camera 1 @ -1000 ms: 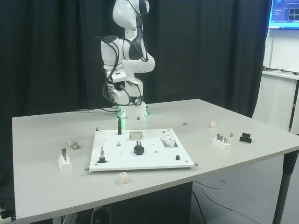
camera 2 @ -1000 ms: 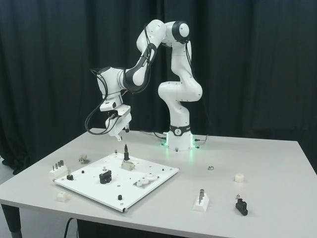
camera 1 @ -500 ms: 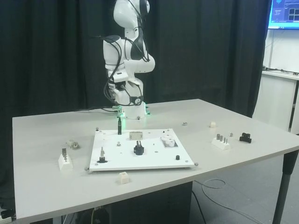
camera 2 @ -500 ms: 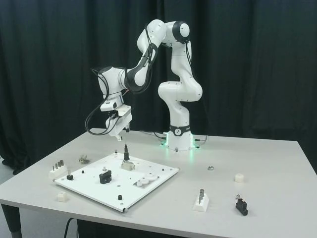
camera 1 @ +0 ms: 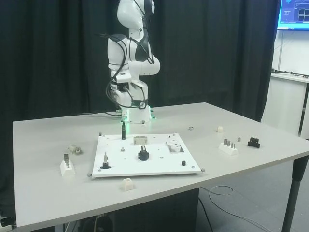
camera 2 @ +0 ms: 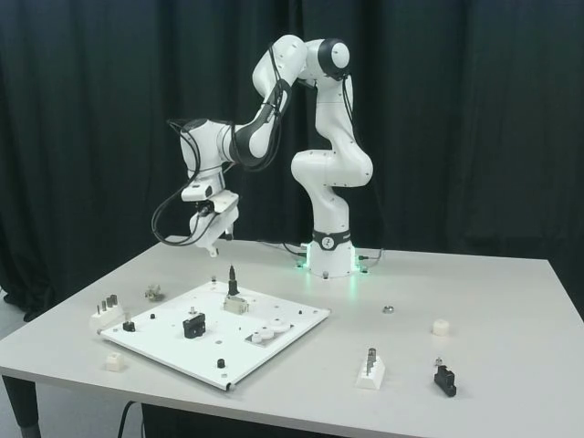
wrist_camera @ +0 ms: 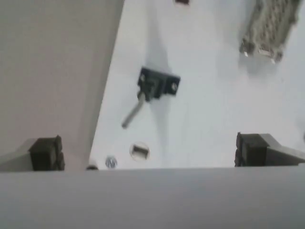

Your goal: Pick waterproof.

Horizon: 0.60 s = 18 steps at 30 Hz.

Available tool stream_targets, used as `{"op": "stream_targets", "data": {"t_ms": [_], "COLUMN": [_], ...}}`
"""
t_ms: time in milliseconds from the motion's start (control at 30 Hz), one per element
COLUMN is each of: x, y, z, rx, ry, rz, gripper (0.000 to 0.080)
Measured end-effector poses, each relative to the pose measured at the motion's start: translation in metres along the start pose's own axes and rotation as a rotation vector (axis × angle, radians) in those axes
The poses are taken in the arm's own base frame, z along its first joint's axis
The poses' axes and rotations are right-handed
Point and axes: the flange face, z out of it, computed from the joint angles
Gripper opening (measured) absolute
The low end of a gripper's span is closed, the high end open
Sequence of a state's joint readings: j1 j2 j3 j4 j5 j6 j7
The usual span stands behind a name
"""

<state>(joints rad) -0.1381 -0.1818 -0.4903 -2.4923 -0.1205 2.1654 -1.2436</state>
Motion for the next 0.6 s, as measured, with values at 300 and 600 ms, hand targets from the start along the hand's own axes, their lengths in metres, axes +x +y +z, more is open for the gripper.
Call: {"op": "stream_targets", "data": {"t_ms": [300, 600], "x": [-0.009, -0.032], "y": [0.011, 0.022], "z": [-0.012, -0.015], "rx": [-0.074, -0.137], "ry": [-0.038, -0.049], "rz": [0.073, 0.21], "gripper": [0.08, 0.08]}}
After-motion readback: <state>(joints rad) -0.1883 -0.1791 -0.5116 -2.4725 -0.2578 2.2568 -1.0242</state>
